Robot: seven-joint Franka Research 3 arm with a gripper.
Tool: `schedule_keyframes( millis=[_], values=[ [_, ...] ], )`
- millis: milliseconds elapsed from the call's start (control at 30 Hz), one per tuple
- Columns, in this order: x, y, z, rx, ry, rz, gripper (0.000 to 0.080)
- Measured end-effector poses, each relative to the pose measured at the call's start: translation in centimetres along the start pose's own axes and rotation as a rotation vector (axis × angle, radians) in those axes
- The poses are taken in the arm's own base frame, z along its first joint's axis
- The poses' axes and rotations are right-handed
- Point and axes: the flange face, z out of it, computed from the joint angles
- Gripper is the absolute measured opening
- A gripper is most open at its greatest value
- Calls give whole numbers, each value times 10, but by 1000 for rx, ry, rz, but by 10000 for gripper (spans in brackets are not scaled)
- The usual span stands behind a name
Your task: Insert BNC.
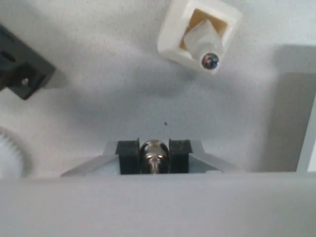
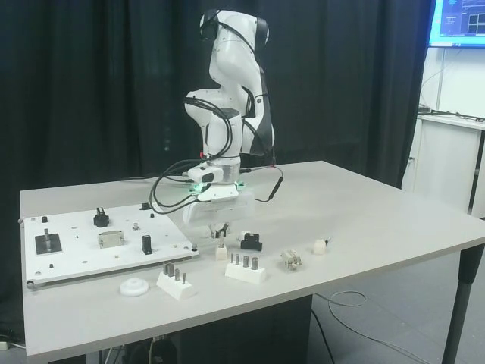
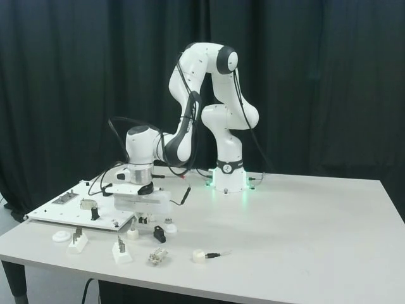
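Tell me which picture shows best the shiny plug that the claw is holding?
The wrist view. There the BNC plug sits close up, clamped between the claw's two black fingers. In both room views the claw hangs low over the grey table, and the plug is too small to make out.

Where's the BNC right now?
In the wrist view the BNC sits between the fingers, above the table, near a white holder.

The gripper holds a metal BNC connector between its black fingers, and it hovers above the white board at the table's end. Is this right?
Not quite. The gripper does hold the BNC connector, but the first room view shows it above the bare grey table, beside the white board.
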Motion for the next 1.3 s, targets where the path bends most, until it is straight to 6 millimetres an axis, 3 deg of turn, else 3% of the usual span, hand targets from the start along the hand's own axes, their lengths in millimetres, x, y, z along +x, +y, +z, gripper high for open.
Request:
schedule_keyframes(
  millis=[967, 1300],
  values=[
    [3, 2, -13, 9, -4, 7, 121],
    [13, 15, -28, 9, 18, 25, 121]
  ],
)
